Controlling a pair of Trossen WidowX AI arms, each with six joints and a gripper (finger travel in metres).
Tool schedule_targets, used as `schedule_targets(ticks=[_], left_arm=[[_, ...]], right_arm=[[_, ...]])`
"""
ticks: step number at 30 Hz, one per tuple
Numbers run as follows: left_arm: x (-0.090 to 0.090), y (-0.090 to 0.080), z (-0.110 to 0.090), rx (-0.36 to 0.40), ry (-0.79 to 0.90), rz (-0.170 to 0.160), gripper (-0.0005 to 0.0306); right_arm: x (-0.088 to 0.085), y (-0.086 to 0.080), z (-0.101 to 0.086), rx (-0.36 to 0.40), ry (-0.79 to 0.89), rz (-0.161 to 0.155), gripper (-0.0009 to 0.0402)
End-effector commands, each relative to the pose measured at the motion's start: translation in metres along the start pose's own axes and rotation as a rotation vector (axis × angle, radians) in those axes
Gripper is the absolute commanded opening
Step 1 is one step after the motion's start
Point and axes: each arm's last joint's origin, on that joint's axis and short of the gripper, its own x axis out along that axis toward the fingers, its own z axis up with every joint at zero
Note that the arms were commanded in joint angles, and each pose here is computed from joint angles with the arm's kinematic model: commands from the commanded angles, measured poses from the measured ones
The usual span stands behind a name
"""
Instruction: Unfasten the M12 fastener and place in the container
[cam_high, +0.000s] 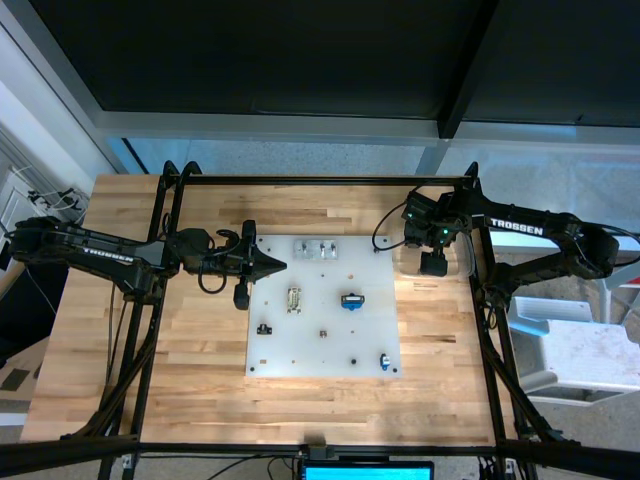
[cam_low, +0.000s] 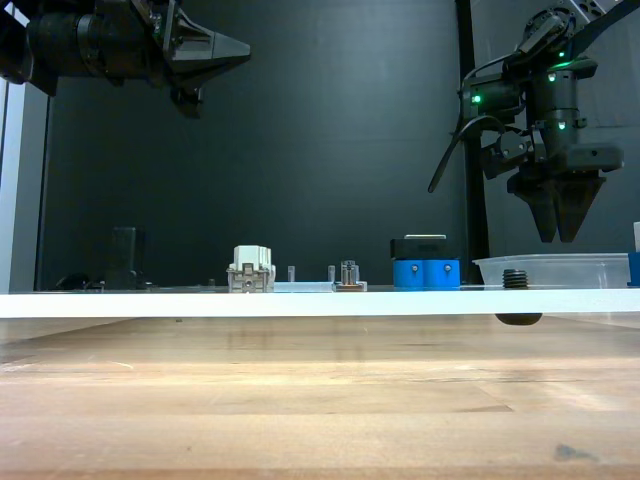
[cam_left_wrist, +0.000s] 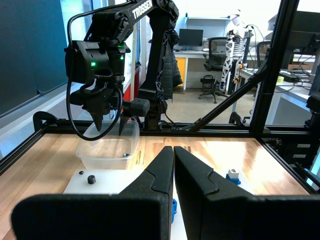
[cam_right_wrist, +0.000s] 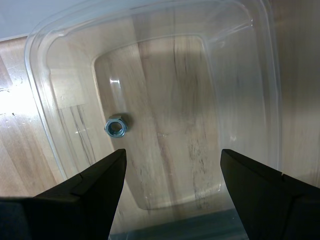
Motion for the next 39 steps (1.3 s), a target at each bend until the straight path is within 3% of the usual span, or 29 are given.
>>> schedule_targets(ticks=[1,39], left_arm=[[0.0000,0.0001,0.0001,0.000,0.000,0.000,0.0000],[0.0000,0.0001,0.0001,0.000,0.000,0.000,0.0000]], right_arm=[[-0.0001,0.0001,-0.0004,0.001,0.004,0.001,0.0263],[-0.0001,0.0004,-0.0014,0.000,0.015,0.004,0.0263]])
